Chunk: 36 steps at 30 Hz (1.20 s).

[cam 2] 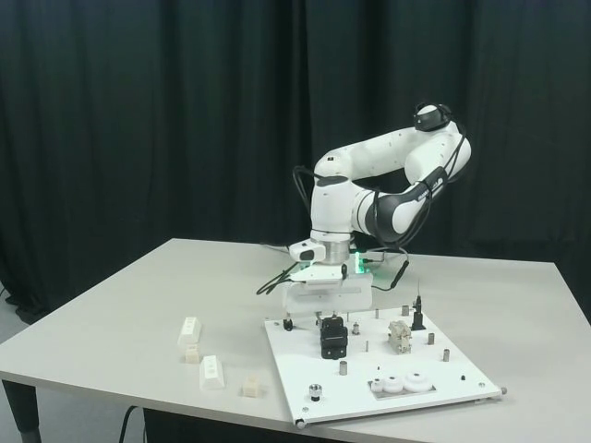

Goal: Insert square peg 2.

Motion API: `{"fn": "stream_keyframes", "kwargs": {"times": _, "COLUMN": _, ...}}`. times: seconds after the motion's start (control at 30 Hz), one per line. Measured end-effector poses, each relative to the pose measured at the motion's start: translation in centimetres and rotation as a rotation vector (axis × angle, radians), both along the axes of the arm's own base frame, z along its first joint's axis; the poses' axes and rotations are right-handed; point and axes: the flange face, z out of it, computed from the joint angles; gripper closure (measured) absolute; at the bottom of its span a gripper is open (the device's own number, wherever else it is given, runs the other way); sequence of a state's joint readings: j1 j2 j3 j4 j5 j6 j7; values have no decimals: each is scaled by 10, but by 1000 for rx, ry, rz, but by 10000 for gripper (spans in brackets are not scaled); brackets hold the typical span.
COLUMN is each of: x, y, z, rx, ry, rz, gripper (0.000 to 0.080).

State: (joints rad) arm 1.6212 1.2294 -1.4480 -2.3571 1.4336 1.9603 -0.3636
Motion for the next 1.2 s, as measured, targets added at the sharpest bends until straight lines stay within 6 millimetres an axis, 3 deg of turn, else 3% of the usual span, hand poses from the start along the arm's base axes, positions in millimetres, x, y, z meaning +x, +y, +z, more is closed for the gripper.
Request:
{"fn": "stream_keyframes", "kwargs": {"times": 0.43, "x": -1, "y": -1, "z": 0, "rx": 12, "ry": -6, "rz": -36, "gripper": 725}}
{"fn": "stream_keyframes", "kwargs": {"times": 1.2, "x": -1, "y": -1, "z": 0, "rx": 5, "ry": -3, "rz": 53, "gripper": 725}}
